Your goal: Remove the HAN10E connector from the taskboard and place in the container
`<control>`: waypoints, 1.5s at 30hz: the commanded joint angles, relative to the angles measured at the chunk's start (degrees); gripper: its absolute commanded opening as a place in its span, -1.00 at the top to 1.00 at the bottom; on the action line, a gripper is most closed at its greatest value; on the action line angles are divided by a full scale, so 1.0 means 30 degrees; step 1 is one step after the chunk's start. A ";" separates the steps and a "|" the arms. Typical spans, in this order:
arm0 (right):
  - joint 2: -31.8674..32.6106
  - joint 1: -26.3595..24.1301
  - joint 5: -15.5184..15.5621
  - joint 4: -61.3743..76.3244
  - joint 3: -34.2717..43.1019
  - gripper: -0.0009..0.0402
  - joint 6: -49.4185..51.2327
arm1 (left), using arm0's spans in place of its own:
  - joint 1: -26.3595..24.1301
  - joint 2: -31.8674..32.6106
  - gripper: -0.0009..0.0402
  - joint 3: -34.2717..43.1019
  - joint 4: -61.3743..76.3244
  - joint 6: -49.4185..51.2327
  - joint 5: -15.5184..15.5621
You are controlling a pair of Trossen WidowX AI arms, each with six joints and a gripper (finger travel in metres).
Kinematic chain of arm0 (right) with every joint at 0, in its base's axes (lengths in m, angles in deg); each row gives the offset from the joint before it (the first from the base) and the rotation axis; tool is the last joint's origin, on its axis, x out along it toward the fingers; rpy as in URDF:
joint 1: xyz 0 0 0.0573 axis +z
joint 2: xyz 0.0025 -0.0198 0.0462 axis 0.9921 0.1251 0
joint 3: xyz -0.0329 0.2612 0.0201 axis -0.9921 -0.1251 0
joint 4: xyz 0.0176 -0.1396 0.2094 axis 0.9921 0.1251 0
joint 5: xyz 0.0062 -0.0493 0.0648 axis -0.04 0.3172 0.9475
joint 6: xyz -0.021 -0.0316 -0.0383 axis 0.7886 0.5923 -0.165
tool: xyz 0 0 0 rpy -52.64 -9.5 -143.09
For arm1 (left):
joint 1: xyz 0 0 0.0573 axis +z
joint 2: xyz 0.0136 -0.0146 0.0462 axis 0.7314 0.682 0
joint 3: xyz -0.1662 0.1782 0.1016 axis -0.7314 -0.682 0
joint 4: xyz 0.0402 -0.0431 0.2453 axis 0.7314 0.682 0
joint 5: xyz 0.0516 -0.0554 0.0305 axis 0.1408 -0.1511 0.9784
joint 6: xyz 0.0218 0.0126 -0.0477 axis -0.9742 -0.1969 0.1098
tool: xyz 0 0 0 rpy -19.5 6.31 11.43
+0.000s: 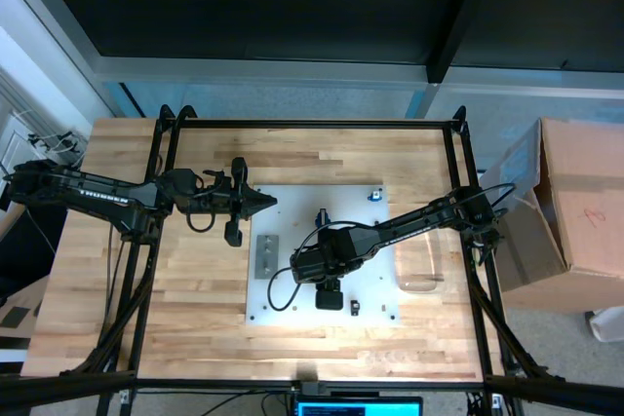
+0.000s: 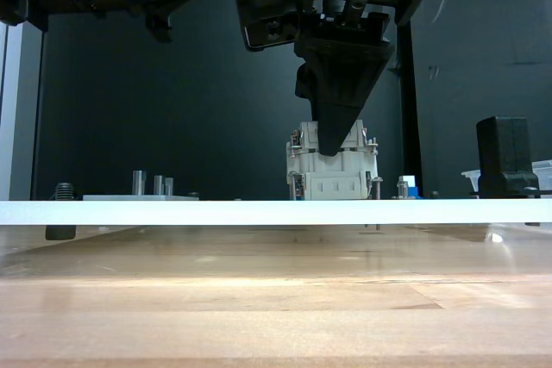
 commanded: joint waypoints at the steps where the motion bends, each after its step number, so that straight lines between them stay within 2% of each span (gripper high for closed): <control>1: -0.0036 0.0015 0.0058 -0.0044 0.0022 0.65 0.0138 | 0.0007 0.0015 0.96 0.0007 -0.0007 0.0000 0.0000; 6: -0.0146 0.0022 0.0073 0.0000 0.0022 0.81 0.0284 | 0.0007 0.0015 0.96 0.0007 -0.0007 0.0000 0.0000; 10: -0.0393 0.0066 0.0058 0.0102 0.0073 0.87 0.0357 | 0.0000 0.0015 0.96 0.0007 -0.0007 0.0000 0.0000; 27: -0.1690 0.0058 -0.0007 0.2106 0.1596 0.88 0.0430 | 0.0007 0.0015 0.96 0.0007 -0.0007 0.0000 0.0000; 34: -0.1953 0.0117 -0.0007 0.2557 0.1443 0.88 0.0415 | 0.0000 0.0015 0.96 0.0007 -0.0007 0.0000 0.0000; 39: -0.3475 0.0393 -0.0036 0.2535 -0.0306 0.88 0.0328 | 0.0000 0.0015 0.96 0.0007 -0.0007 0.0000 0.0000; 45: -0.6513 0.0831 -0.0532 0.2331 -0.4160 0.88 0.0240 | 0.0000 0.0015 0.96 0.0007 -0.0007 0.0000 0.0000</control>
